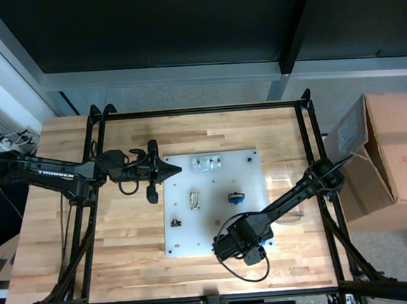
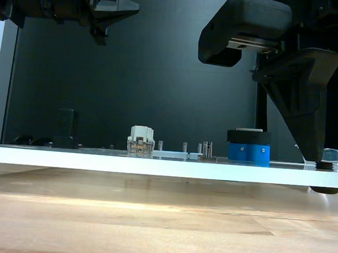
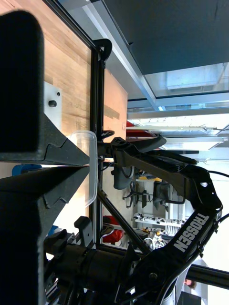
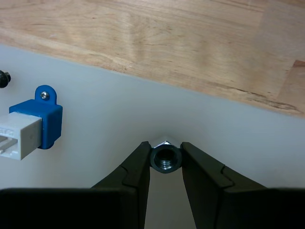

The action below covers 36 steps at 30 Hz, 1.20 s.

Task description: Pick the M12 nut and place it on its threads and fasten

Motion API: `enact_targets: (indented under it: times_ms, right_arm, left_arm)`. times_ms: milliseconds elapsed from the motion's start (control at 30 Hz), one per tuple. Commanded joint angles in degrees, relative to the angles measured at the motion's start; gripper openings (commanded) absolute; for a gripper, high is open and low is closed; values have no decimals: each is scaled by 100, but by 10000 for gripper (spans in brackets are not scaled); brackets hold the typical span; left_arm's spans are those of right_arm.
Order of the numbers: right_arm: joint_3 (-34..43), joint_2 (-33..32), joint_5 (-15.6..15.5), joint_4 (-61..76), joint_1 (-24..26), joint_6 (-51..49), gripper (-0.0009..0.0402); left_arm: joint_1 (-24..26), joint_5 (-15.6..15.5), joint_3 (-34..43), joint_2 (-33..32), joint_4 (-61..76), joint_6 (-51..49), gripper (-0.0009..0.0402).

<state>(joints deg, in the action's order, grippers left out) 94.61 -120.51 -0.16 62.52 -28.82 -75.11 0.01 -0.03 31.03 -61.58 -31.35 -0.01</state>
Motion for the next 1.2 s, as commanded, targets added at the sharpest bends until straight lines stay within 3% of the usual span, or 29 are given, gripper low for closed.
enact_targets:
  times_ms: [33,567,800,1200]
  right_arm:
    - [2,-9,2,-48,7,186,9]
    - [2,-2,-13,-50,17,3348,9]
    - [2,15,-772,-66,17,4354,9]
    - [0,17,-518,-87,33,4769,3]
  left_arm:
    - [-2,2,0,-2,0,0,0]
    - [0,2,0,-2,0,0,0]
    - [0,2,0,-2,0,0,0]
    - [0,2,0,-2,0,0,0]
